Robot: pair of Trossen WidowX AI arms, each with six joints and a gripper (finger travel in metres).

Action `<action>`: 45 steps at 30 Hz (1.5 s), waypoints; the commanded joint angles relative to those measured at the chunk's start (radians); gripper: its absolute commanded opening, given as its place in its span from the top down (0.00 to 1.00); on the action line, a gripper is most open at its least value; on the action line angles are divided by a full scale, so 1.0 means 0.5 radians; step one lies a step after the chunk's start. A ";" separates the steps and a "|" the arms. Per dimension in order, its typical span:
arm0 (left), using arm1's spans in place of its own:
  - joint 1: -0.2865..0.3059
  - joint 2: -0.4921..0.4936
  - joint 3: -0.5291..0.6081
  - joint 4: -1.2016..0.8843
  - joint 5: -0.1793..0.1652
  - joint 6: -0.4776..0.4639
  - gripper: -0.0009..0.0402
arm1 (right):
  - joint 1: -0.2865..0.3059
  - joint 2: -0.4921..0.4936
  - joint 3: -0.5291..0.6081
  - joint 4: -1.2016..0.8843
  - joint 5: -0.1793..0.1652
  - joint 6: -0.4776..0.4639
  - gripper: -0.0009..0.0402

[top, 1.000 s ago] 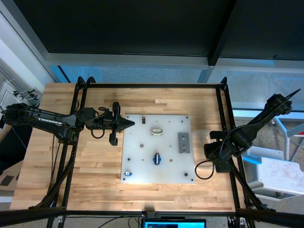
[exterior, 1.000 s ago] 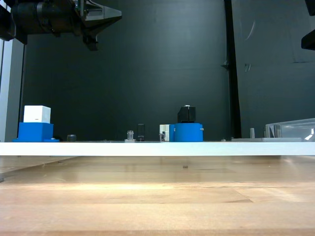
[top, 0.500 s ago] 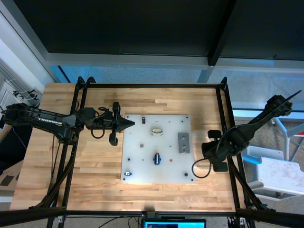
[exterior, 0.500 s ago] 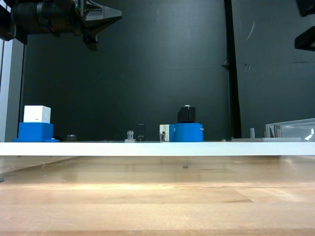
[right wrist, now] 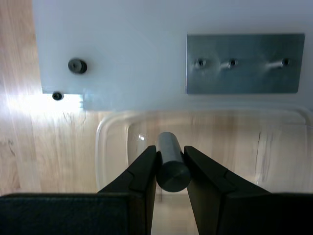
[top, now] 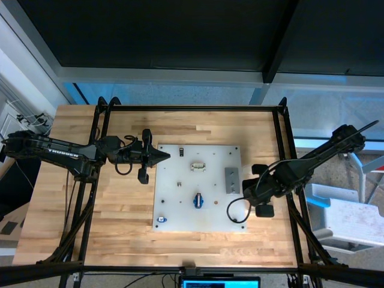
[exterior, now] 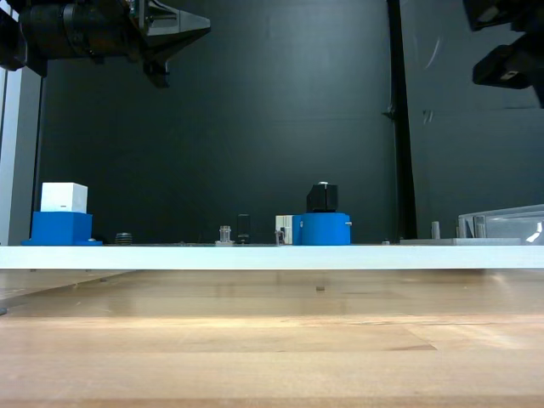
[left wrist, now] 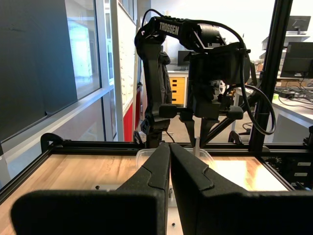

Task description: Pick the 16mm cylinder and place it in the taskboard

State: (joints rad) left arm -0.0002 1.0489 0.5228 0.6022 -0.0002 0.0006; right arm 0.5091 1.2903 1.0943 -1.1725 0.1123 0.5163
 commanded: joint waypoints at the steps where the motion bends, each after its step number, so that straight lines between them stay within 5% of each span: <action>1: 0.001 0.000 0.000 0.001 0.001 0.001 0.98 | -0.030 0.065 0.052 0.008 -0.001 -0.014 0.88; 45: 0.001 0.000 0.000 0.001 0.001 0.001 0.98 | -0.327 0.816 0.625 0.272 -0.071 -0.388 0.88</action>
State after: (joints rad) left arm -0.0002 1.0489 0.5228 0.6022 -0.0002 0.0006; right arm 0.3470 1.6905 1.3991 -1.0374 0.0746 0.3244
